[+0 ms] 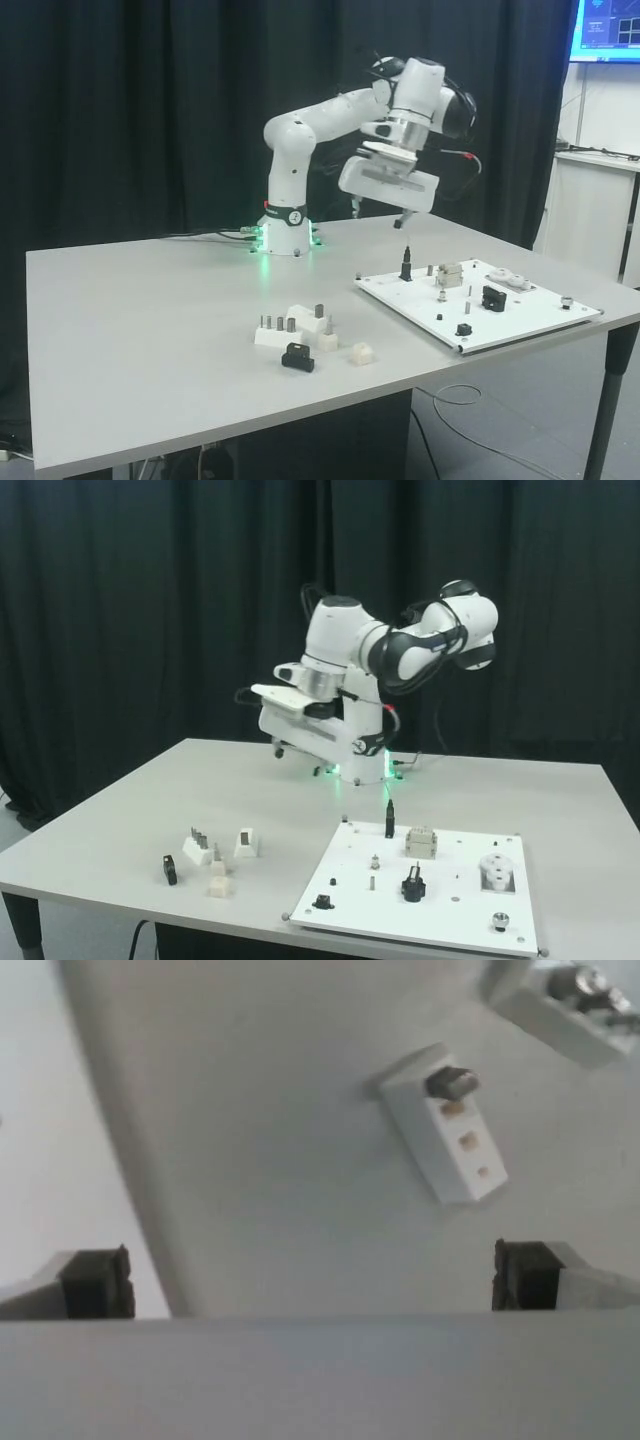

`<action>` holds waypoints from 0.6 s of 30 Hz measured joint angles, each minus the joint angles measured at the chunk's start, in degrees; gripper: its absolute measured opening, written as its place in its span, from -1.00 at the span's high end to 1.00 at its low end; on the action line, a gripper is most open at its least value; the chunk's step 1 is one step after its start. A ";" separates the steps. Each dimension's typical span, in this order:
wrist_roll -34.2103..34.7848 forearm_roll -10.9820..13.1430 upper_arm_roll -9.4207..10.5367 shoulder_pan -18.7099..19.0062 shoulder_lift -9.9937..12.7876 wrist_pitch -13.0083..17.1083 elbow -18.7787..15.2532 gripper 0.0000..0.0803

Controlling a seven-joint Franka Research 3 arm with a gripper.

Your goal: Pick Ethernet.

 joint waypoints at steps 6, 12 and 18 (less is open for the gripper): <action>8.40 2.90 0.06 -2.95 0.00 0.00 -0.01 -0.99; 18.07 5.81 0.25 -5.58 0.12 0.02 0.04 -0.99; 23.95 8.94 0.93 -8.49 0.70 0.81 0.46 -0.99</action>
